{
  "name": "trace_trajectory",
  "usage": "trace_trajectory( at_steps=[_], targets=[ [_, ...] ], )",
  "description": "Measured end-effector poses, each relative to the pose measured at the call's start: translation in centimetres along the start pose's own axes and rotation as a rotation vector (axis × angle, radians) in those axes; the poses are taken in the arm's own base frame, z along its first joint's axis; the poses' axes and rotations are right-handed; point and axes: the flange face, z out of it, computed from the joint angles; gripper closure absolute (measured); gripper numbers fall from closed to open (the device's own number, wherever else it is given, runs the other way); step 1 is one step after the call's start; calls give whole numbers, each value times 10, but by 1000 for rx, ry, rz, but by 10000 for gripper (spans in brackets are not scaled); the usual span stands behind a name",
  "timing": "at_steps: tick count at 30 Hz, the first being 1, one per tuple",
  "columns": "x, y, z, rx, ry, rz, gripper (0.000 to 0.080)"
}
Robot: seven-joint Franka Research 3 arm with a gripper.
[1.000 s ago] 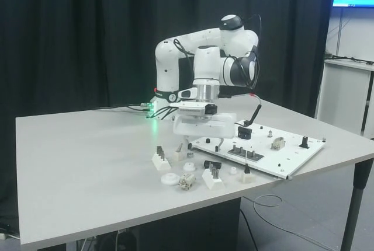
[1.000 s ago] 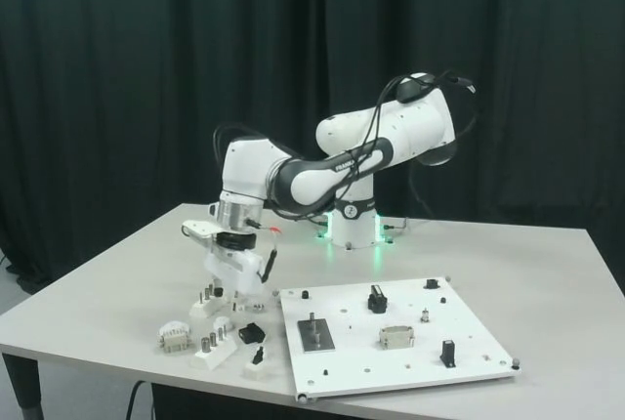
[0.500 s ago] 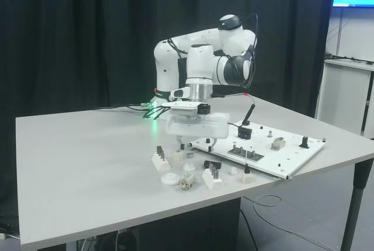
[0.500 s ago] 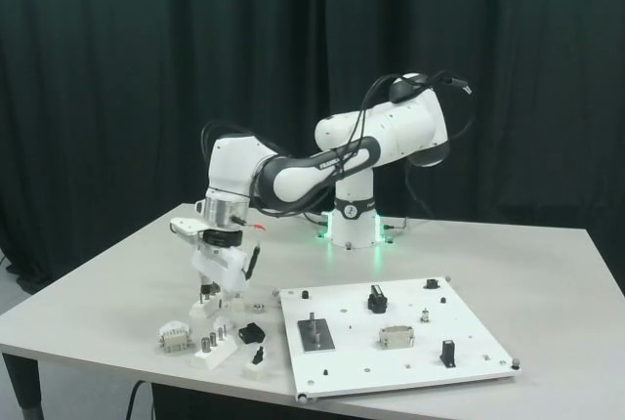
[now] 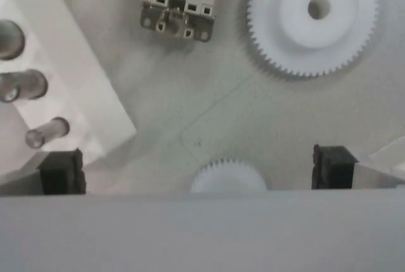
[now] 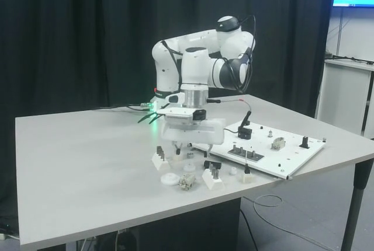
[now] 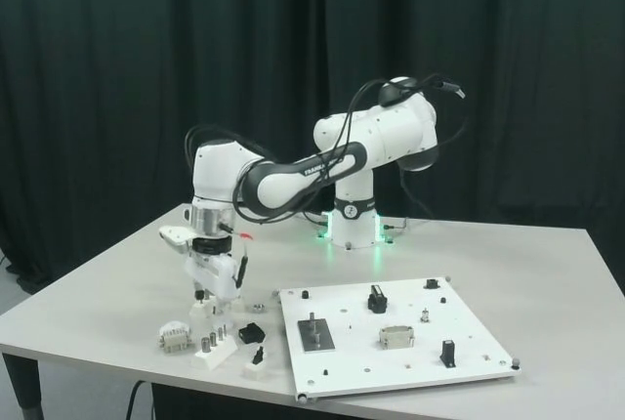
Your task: Pick medium gear.
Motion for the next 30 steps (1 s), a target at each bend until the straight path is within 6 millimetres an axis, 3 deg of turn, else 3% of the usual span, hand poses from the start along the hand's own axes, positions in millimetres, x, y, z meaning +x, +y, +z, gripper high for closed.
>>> trace_trajectory(
  at_steps=[30],
  targets=[
    [-5, 19, 32, -104, -67, -19, 3]
  ],
)
